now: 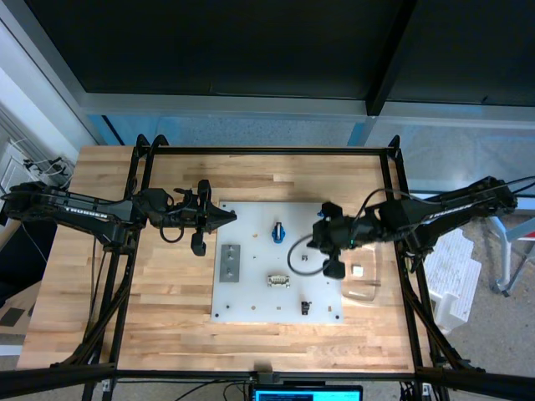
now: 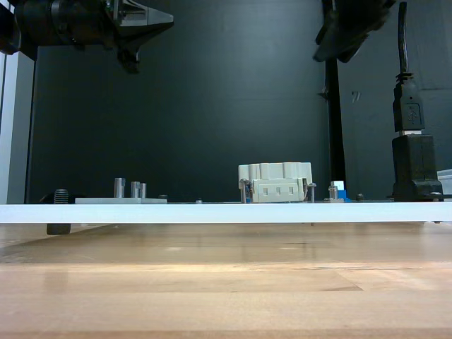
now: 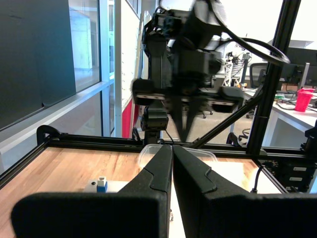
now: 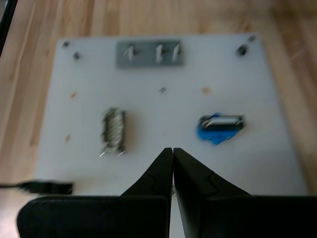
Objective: Pick the USB connector and install on taskboard
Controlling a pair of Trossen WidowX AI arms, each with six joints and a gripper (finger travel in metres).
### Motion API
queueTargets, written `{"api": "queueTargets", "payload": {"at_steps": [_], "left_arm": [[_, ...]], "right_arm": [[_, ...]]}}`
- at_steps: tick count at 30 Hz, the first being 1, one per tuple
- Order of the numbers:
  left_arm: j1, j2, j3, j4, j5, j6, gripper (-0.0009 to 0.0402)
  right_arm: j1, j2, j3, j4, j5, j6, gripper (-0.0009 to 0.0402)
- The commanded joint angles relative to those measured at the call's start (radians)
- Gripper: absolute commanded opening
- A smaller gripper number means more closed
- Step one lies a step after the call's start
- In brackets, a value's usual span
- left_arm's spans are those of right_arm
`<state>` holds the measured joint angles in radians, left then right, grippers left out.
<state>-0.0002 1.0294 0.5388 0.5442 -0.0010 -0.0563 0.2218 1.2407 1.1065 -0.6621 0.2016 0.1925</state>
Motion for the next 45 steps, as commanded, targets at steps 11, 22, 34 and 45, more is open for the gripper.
{"api": "queueTargets", "payload": {"at_steps": [11, 22, 34, 45], "left_arm": [[0.0, 0.0, 0.0, 0.0, 0.0, 0.0, 0.0], [0.0, 0.0, 0.0, 0.0, 0.0, 0.0, 0.0], [0.0, 0.0, 0.0, 0.0, 0.0, 0.0, 0.0], [0.0, 0.0, 0.0, 0.0, 0.0, 0.0, 0.0]], "right_arm": [[-0.139, -0.143, -0.173, 0.416, -0.07, -0.124, 0.0], [-0.201, -0.214, -0.361, 0.816, -0.17, -0.122, 0.0], [-0.257, -0.219, -0.436, 1.012, -0.231, -0.122, 0.0], [-0.257, -0.219, -0.51, 1.101, -0.23, -0.093, 0.0]]}}
